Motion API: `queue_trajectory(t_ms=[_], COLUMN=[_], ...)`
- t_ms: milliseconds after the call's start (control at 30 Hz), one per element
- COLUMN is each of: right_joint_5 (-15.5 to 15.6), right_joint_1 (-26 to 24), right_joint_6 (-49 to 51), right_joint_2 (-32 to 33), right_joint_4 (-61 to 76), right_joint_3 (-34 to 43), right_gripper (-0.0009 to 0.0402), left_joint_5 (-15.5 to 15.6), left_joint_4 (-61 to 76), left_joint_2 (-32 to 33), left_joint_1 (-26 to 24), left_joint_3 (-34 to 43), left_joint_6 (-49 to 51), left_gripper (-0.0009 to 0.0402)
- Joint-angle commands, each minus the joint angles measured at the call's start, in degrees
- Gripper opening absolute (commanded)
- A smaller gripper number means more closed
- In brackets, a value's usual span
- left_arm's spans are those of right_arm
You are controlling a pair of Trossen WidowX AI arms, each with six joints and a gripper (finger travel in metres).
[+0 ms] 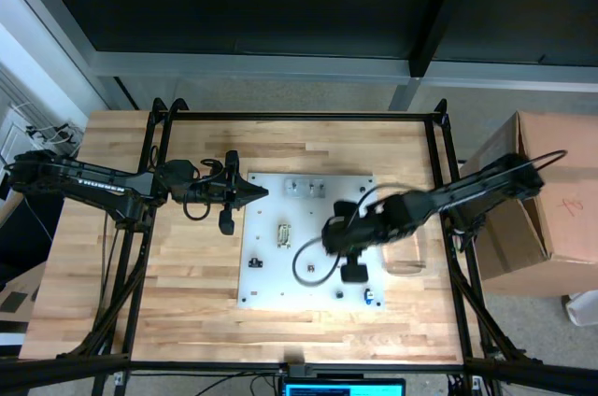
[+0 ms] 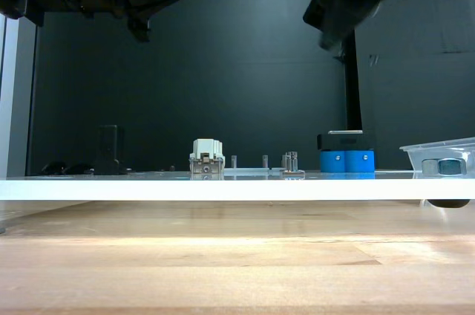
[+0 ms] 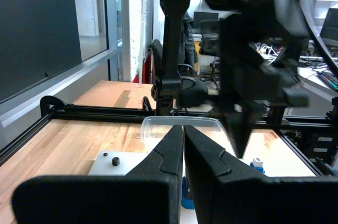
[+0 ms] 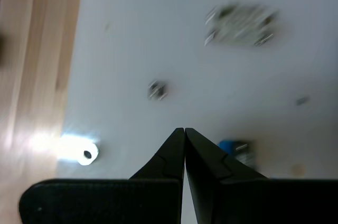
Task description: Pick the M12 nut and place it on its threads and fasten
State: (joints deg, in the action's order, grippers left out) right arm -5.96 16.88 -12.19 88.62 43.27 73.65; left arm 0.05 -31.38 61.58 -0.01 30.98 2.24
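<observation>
Silver against the dark backdrop, the M12 nut (image 2: 449, 167) shows in the low view at the right end of the white board (image 1: 271, 289). It sits level with the board's surface and in line with the clear tray (image 2: 438, 147). No black ribs show beneath it. The high view does not settle whether it sits on its stud or lies in the tray, so you cannot tell which. Neither claw holds it.

Right gripper (image 4: 184, 130): raised well above the board's right half and pointing down at it. Its own camera shows the two fingers pressed together to the tip with nothing between them. A closed, empty claw held this high suits neither grasping nor turning. By that reading, you would need to open it before any pick and confirm the nut's place first.

Left gripper (image 3: 183, 128): held high at the board's left edge, pointing across toward the right arm, its fingers likewise closed on nothing. At that edge it stands well apart from the nut and leaves the board's right half open to the other arm.
</observation>
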Motion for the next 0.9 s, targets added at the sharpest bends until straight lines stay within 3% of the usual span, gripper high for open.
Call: queue_trajectory(t_ms=[33, 267, 500, 733, 833, 900], right_joint_5=[-0.50, -0.28, 0.09, 0.42, 4.61, 5.18], right_joint_1=[-4.20, -11.93, -14.95, -15.41, -15.93, -16.79], right_joint_6=[3.17, 8.66, 11.15, 10.71, 9.38, 9.05], right_joint_2=[-5.88, -19.15, -28.81, -33.31, -33.46, -33.38], right_joint_4=[-7.08, -26.62, -47.63, -60.61, -62.97, -63.04], right_joint_3=[-4.17, -15.17, -28.06, -38.38, -40.35, -40.44], right_gripper=[0.0000, 0.0000, 0.0000, 0.0000, 0.0000, 0.0000], left_joint_5=[-0.02, -0.02, -0.02, -0.02, -0.02, -0.02], left_joint_4=[0.02, 0.02, 0.00, 0.00, 0.00, 0.00], left_joint_2=[0.02, 0.00, 0.00, 0.02, 0.02, 0.00], left_joint_1=[0.02, 0.00, 0.00, 0.02, 0.00, 0.00], left_joint_3=[0.02, 0.02, 0.02, 0.02, 0.02, 0.02], left_joint_6=[0.00, 0.00, 0.00, 0.00, 0.00, 0.00], left_gripper=[0.0000, 0.0000, 0.0000, 0.0000, 0.0000, 0.0000])
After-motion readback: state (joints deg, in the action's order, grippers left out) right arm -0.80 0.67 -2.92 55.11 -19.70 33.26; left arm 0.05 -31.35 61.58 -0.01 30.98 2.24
